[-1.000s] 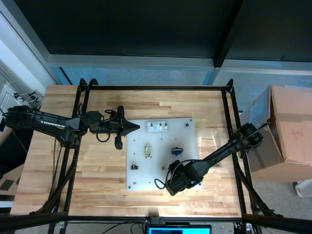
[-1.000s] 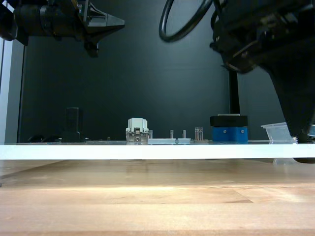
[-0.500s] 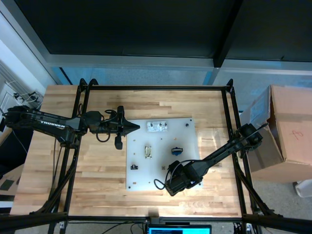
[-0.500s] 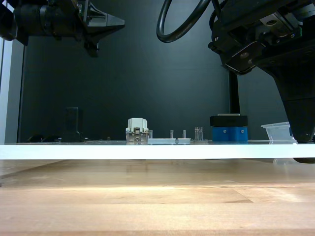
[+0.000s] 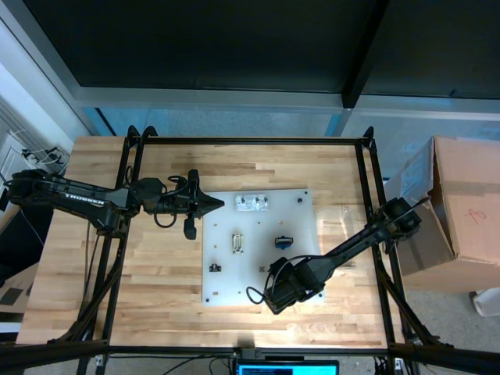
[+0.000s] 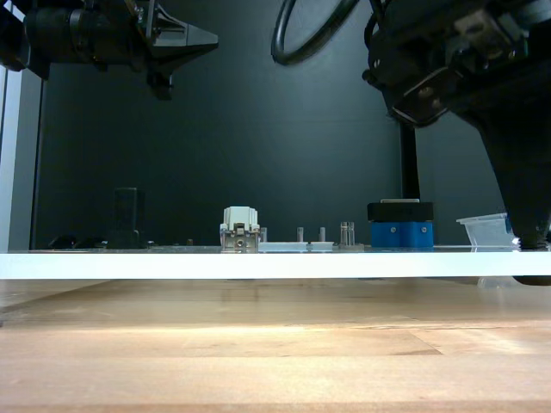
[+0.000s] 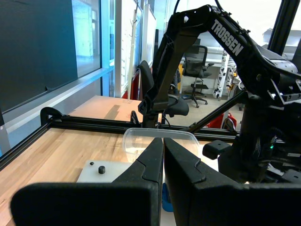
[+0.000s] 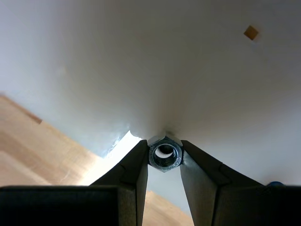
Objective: Unfasten the M12 nut and place it in the container
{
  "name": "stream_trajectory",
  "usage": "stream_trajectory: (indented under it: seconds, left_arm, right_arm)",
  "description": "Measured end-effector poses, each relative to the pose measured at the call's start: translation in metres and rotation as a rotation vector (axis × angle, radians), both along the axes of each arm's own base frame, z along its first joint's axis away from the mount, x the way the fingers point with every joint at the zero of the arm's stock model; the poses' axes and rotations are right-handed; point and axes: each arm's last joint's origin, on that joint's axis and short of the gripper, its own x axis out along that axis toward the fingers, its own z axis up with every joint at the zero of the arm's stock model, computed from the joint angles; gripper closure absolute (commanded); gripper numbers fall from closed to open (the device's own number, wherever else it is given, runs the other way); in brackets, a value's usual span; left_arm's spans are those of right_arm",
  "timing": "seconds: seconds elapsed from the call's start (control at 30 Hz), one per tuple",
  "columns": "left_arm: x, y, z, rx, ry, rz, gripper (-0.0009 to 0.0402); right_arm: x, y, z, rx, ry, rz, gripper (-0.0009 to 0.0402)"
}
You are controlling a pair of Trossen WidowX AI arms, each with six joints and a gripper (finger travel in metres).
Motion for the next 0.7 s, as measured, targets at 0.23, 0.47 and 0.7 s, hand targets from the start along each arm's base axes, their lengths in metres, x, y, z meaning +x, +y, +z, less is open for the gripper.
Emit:
stream_trajectory:
  seconds: [0.23, 0.47, 0.7]
  left_arm:
    - [0.0, 0.0, 0.0, 0.0, 0.0, 0.0, 0.0393]
    - [0.0, 0.0, 0.0, 0.0, 0.0, 0.0, 0.0393]
    - [0.0, 0.0, 0.0, 0.0, 0.0, 0.0, 0.0393]
  right_arm:
    - [-0.001, -0.003, 0.008, 0.005, -0.015, 0.116, 0.0385]
    - [-0.006, -0.012, 0.027, 0.006, -0.033, 0.166, 0.0384]
    - [-0.023, -0.028, 0.054, -0.056, -0.026, 0.39, 0.0385]
